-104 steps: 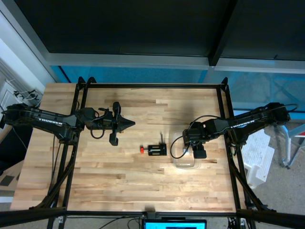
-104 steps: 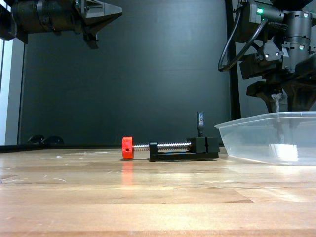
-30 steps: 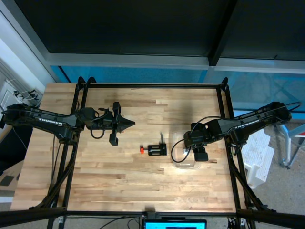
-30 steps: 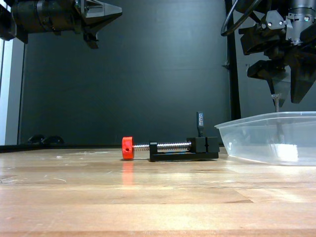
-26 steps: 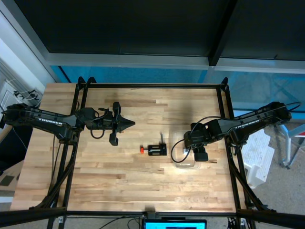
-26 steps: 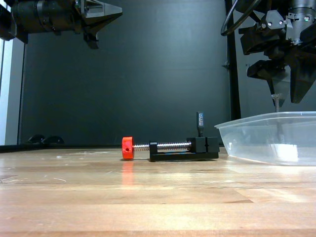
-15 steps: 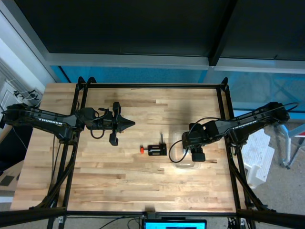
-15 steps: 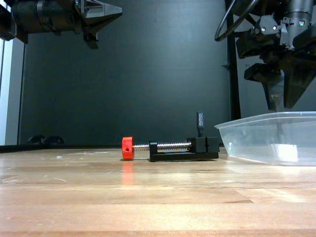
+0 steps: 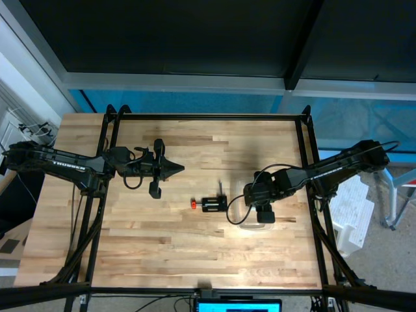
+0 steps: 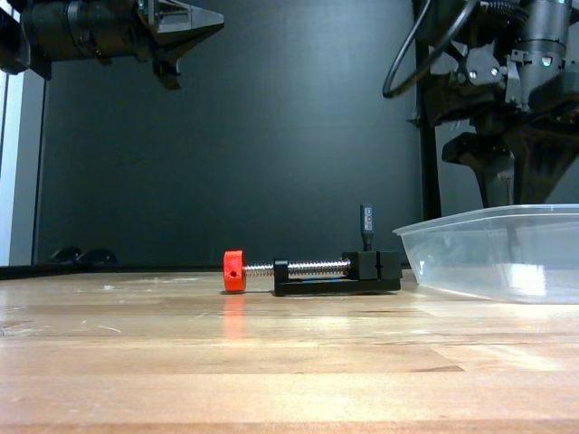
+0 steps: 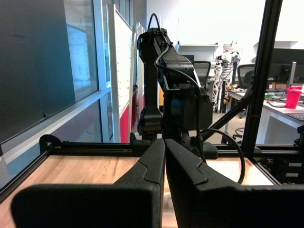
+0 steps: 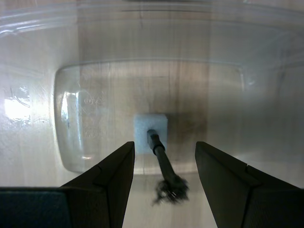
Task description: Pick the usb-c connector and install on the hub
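Note:
The hub [image 9: 213, 204] lies mid-table, a black block with an orange-red tip [image 10: 234, 270] at its left end and a thin dark pin [image 10: 365, 225] standing up at its right. The usb-c connector [image 12: 159, 152], a slim dark plug, stands upright out of a small white square piece [image 12: 150, 124] on the floor of the clear tray [image 12: 66, 118]. My right gripper [image 12: 165, 145] hangs open over the tray [image 9: 246, 225], one finger on each side of the connector, touching nothing. My left gripper [image 9: 174, 169] is shut and empty, held high at the left [image 10: 194, 18].
The clear plastic tray [image 10: 452, 258] sits just right of the hub, its near-left corner close to the hub's pin end. A black frame [image 9: 208, 117] runs around the table's back and sides. Bare wood lies in front of the hub.
My right gripper has shifted left over the tray and come lower, so its fingers now flank the connector's top. The left arm and the hub have not moved.

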Robot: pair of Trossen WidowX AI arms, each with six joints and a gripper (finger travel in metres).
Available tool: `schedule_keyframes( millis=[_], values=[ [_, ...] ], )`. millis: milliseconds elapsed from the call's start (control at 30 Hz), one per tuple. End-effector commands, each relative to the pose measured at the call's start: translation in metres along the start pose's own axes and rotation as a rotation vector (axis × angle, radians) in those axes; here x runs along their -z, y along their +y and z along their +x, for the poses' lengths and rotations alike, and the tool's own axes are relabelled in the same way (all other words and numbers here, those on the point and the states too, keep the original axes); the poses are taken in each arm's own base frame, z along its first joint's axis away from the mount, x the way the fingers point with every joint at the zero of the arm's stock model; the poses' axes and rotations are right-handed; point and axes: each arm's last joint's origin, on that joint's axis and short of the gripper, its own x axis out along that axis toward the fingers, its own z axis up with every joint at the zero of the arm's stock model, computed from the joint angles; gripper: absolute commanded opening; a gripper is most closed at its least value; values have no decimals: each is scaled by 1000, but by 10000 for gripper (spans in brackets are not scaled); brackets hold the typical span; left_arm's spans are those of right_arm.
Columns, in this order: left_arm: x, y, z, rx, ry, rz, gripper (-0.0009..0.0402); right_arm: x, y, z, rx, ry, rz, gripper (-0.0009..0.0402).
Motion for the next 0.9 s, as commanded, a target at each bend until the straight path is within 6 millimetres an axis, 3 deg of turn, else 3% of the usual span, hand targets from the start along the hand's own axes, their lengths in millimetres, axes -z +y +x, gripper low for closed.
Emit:
schedule_keyframes(
  millis=[33, 900],
  values=[
    [0, 0, 0, 0, -1, 0, 0, 0, 2, 3, -1, 0, -1, 177],
    [0, 0, 0, 0, 0, 0, 0, 1, 6, 26, 3, 25, 18, 177]
  ],
)
